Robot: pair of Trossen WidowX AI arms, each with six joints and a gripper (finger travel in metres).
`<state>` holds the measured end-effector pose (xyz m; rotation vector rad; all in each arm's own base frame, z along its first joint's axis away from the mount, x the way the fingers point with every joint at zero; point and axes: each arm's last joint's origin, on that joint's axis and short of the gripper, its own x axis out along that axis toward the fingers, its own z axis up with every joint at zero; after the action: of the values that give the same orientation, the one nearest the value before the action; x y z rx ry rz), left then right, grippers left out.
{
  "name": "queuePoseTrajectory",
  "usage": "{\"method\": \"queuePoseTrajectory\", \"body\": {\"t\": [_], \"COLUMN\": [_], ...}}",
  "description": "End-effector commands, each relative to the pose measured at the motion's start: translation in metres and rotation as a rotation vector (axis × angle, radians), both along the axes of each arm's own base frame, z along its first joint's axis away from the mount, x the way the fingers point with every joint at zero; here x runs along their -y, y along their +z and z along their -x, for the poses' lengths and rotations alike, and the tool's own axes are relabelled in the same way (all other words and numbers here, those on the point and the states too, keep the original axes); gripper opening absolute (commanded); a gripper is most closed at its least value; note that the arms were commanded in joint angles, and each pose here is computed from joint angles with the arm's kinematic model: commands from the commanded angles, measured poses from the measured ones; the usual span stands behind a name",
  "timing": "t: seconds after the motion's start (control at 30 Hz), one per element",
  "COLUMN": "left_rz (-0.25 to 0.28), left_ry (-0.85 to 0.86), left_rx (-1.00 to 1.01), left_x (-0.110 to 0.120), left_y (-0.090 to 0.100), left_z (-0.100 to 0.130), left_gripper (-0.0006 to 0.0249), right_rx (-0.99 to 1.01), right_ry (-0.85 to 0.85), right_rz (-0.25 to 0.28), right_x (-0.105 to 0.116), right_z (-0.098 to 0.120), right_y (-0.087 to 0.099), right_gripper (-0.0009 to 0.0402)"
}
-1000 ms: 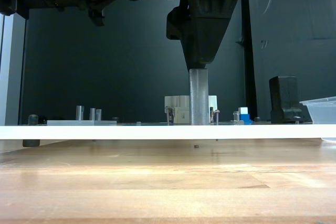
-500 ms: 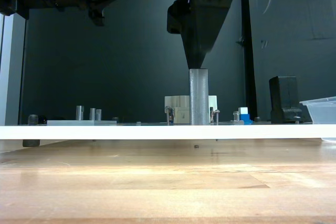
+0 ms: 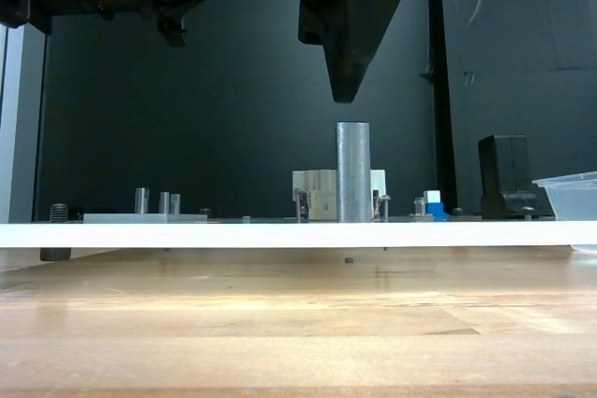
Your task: Pick the 16mm bar and place in it's hole on the taskboard
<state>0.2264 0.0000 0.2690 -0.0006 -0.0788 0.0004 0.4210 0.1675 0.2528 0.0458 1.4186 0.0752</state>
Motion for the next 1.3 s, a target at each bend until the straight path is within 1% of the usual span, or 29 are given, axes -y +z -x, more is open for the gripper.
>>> {"method": "queuePoseTrajectory", "body": {"t": [0.03, 0.27, 0.33, 0.5, 0.7, 0.9, 1.1, 1.13, 1.23, 1.3], "left_rz": [0.000, 0.000, 0.000, 0.000, 0.000, 0.000, 0.000, 0.000, 0.000, 0.000], "left_ry": [0.000, 0.000, 0.000, 0.000, 0.000, 0.000, 0.000, 0.000, 0.000, 0.000], "left_rx": [0.000, 0.000, 0.000, 0.000, 0.000, 0.000, -0.002, -0.002, -0.002, -0.002], "left_x": [0.000, 0.000, 0.000, 0.000, 0.000, 0.000, 0.000, 0.000, 0.000, 0.000], "left_y": [0.000, 0.000, 0.000, 0.000, 0.000, 0.000, 0.000, 0.000, 0.000, 0.000], "left_z": [0.000, 0.000, 0.000, 0.000, 0.000, 0.000, 0.000, 0.000, 0.000, 0.000], "left_gripper": [0.0000, 0.0000, 0.0000, 0.0000, 0.0000, 0.0000, 0.0000, 0.0000, 0.0000, 0.0000], "right_rx": [0.001, 0.005, 0.000, -0.007, -0.021, -0.053, -0.056, -0.057, -0.049, -0.046], "right_ry": [0.000, 0.000, 0.001, 0.012, 0.016, 0.015, 0.021, 0.020, 0.016, 0.016], "right_rz": [0.000, -0.001, -0.002, -0.030, -0.021, -0.007, -0.002, -0.001, 0.023, 0.021], "right_x": [0.000, 0.000, -0.002, -0.006, -0.007, -0.006, -0.005, -0.005, -0.004, -0.003], "right_z": [0.000, -0.001, -0.004, -0.012, -0.014, -0.012, -0.011, -0.011, -0.011, -0.011], "right_y": [0.000, -0.001, -0.008, -0.024, -0.034, -0.047, -0.049, -0.049, -0.048, -0.046], "right_gripper": [0.0232, 0.0232, 0.0232, 0.0232, 0.0232, 0.0228, 0.0203, 0.0197, 0.0170, 0.0149]}}
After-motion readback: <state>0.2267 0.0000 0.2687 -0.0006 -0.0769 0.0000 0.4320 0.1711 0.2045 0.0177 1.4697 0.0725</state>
